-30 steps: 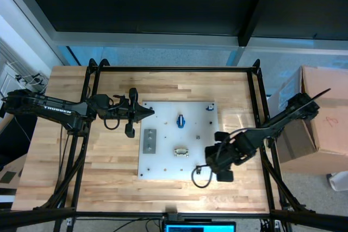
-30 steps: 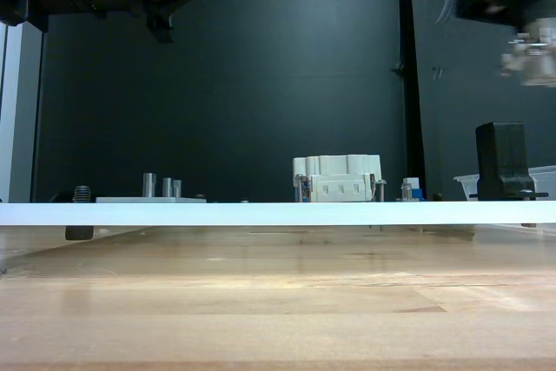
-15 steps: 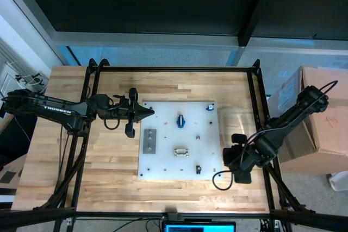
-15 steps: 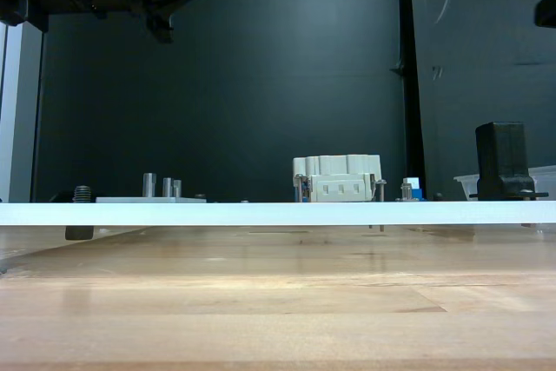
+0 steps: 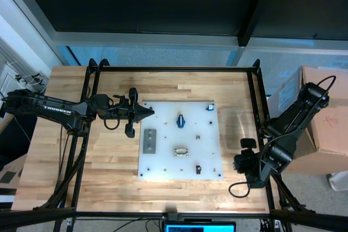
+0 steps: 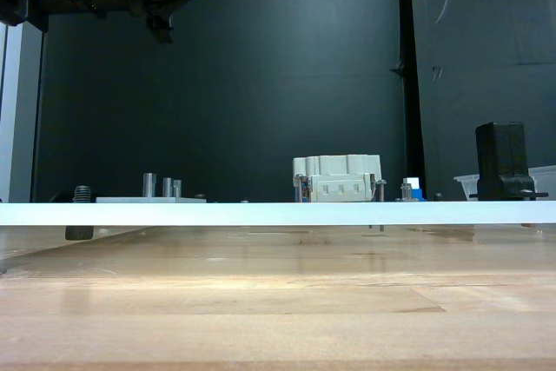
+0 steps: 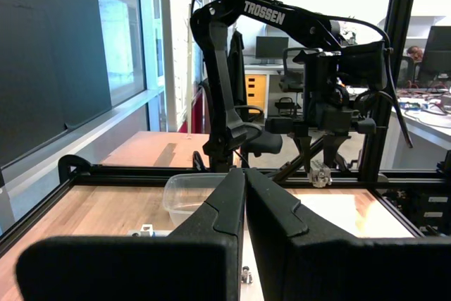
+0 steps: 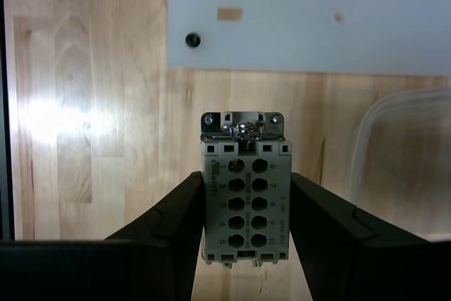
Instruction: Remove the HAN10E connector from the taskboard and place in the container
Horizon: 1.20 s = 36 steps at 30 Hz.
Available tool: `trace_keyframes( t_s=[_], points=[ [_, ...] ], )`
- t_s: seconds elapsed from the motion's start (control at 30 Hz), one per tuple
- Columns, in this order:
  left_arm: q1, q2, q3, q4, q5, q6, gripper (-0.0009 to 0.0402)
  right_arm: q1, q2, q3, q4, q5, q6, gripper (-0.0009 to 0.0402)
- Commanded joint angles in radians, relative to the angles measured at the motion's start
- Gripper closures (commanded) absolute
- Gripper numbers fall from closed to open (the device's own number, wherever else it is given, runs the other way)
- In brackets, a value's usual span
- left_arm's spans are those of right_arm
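The pale grey HAN10E connector (image 8: 245, 188) is held clear of the board, its numbered pin holes facing the right wrist camera. My right gripper (image 8: 245, 225) is shut on it, one black finger on each side. In the high view the right gripper (image 5: 246, 162) hangs over bare wood just off the white taskboard's (image 5: 163, 158) right edge, nearer than the clear container (image 5: 239, 124). A grey mating housing (image 5: 181, 151) stays bolted on the board. My left gripper (image 5: 148, 112) hovers high over the board's far-left corner, fingers shut on nothing.
The board also carries a blue knob (image 5: 180, 120), a grey metal block (image 5: 149, 140) and a small black part (image 5: 198, 169). A black frame post (image 5: 261, 112) runs beside the container. A cardboard box (image 5: 318, 118) stands off the table's right side.
My right gripper has carried the connector rightward and toward the near edge, from above the board's right part to beyond its edge. It has left the low view. The left arm stayed still.
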Motion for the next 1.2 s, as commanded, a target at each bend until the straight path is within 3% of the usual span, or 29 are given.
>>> trace_keyframes(
  t_s=[0.03,0.83,1.2],
  points=[
    [0.0,0.0,0.0,0.0,0.0,0.0,0.0393,0.016,-0.005,-0.015,0.002,-0.003,0.031,0.0384],
    [0.0,0.0,0.0,0.0,0.0,0.0,0.0393,0.056,-0.003,-0.237,0.276,-0.003,0.039,0.0384],
    [0.0,0.0,0.0,0.0,0.0,0.0,0.0393,0.058,0.024,-0.285,0.297,-0.04,0.035,0.0366]
  ],
)
